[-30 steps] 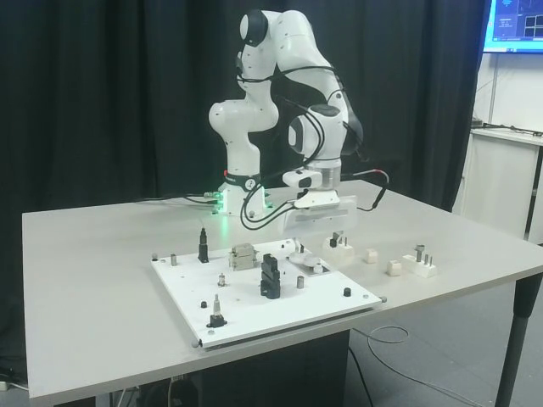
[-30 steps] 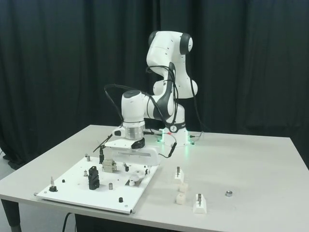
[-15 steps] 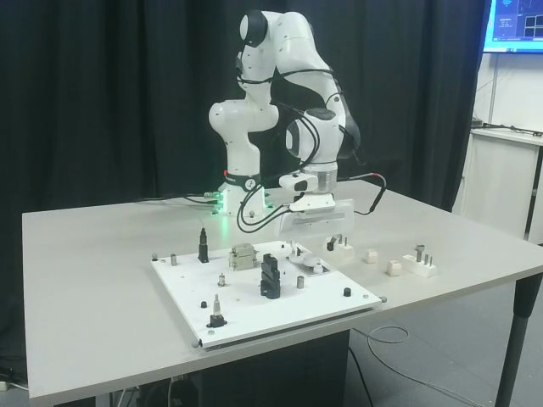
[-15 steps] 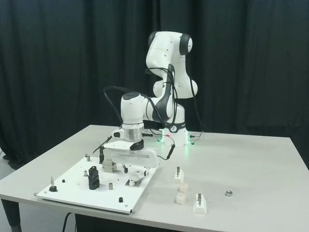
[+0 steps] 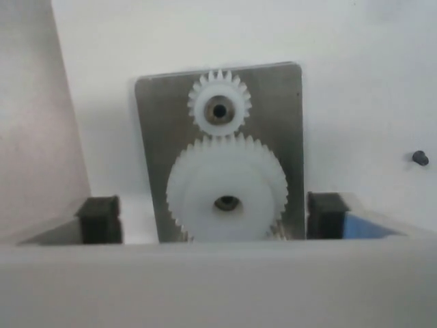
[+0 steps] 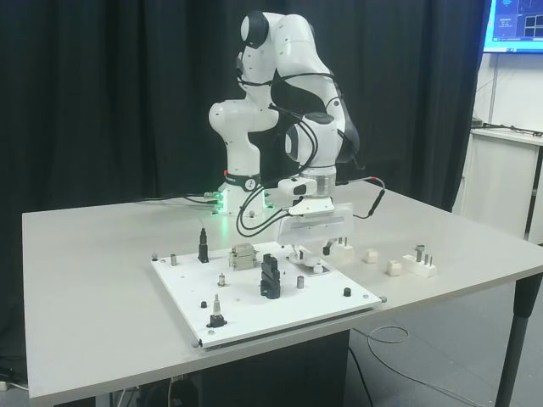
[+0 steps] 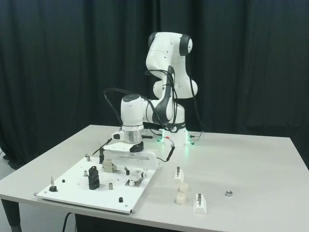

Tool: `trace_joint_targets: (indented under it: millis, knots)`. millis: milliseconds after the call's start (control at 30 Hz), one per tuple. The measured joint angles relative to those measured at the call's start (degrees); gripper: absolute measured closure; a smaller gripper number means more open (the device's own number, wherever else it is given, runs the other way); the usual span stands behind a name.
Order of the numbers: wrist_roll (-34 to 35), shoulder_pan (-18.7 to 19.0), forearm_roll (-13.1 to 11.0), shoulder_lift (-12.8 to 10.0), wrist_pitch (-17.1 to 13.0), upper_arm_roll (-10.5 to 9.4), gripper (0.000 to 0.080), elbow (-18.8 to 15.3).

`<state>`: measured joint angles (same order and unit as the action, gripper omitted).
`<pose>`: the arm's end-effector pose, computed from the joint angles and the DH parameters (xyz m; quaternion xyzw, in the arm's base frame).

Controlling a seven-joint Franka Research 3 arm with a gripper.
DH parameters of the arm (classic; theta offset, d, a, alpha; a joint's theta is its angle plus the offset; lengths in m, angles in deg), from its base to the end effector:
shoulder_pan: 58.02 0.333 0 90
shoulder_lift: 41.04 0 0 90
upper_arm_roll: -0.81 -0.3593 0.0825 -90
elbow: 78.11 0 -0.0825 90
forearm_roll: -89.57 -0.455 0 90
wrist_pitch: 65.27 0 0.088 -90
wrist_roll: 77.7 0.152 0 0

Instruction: Insert medium gear.

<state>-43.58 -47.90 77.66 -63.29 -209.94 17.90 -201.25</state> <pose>0.6231 -0.0785 0.1642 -0.9079 0.4191 -0.0049 0.0060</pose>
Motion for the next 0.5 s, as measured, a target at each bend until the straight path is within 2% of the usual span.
trace_joint_targets:
  millis: [167,200,367,400,500]
  knots:
    - [0.0,0.0,0.0,-0.1,-0.1,0.10,0.0050,0.0]
    - [0.0,0.0,0.0,-0.1,-0.1,0.14,0.0378,0.0]
    - [0.0,0.0,-0.1,-0.2,-0.1,0.40,0.0378,0.0]
    - [0.0,0.0,-0.1,-0.2,-0.1,0.40,0.0526,0.0]
    - [0.0,0.0,-0.1,-0.2,-0.1,0.40,0.0526,0.0]
